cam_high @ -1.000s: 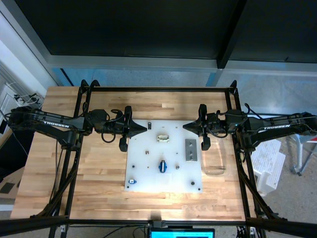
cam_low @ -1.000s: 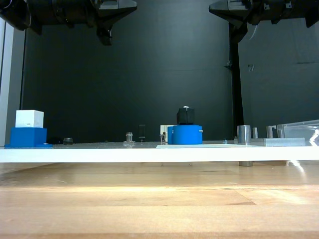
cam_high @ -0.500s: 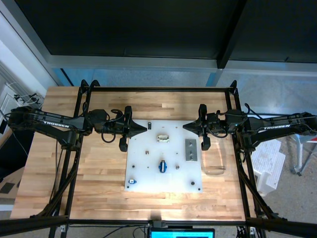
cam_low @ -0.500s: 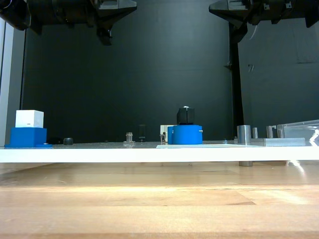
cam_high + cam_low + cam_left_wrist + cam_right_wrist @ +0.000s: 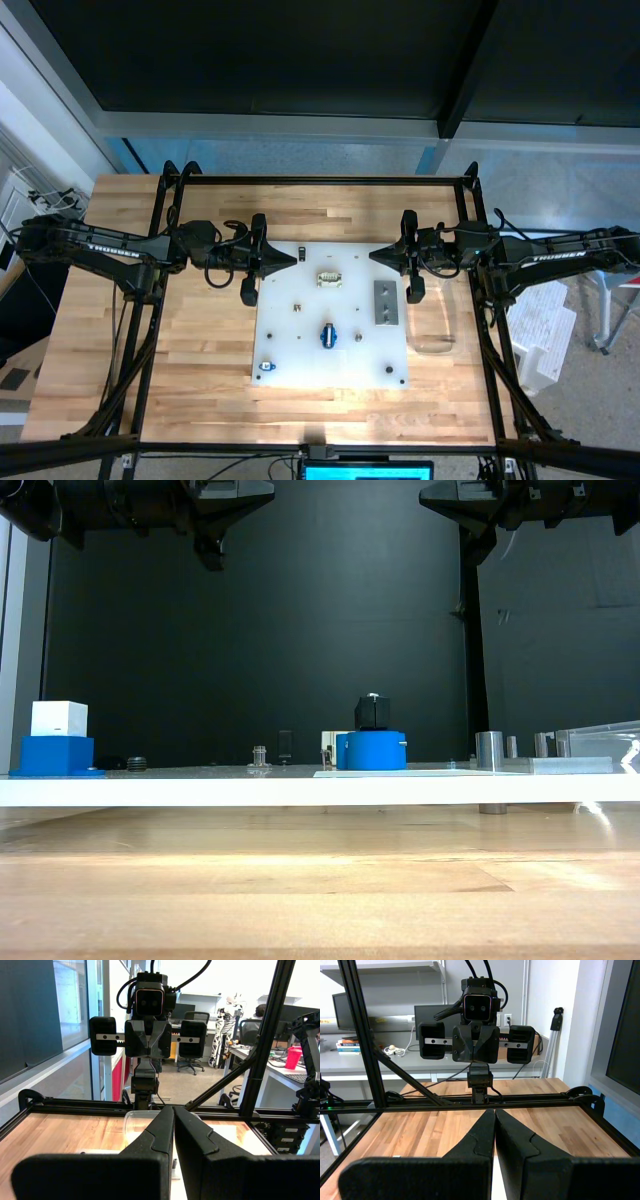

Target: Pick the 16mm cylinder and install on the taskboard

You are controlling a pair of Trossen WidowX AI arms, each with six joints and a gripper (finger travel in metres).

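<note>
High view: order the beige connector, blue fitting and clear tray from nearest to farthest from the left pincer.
The left pincer hangs over the taskboard at its far-left corner, the right pincer over its far-right.
1. beige connector: far side, closest.
2. blue fitting: mid-board.
3. clear tray: beyond the board's right edge.

A pale wooden bench (image 5: 200, 340) sits inside a black frame (image 5: 320, 181). A dark panel (image 5: 300, 630) stands beyond its far edge, and speckled grey floor (image 5: 560, 175) lies off its far right corner. Farther off are office chairs (image 5: 192, 1062), a desk (image 5: 282, 1069), a grey shelf (image 5: 395, 967), a monitor (image 5: 340, 1010), a white wall (image 5: 545, 990) and bright tall glazing (image 5: 70, 1005).
</note>
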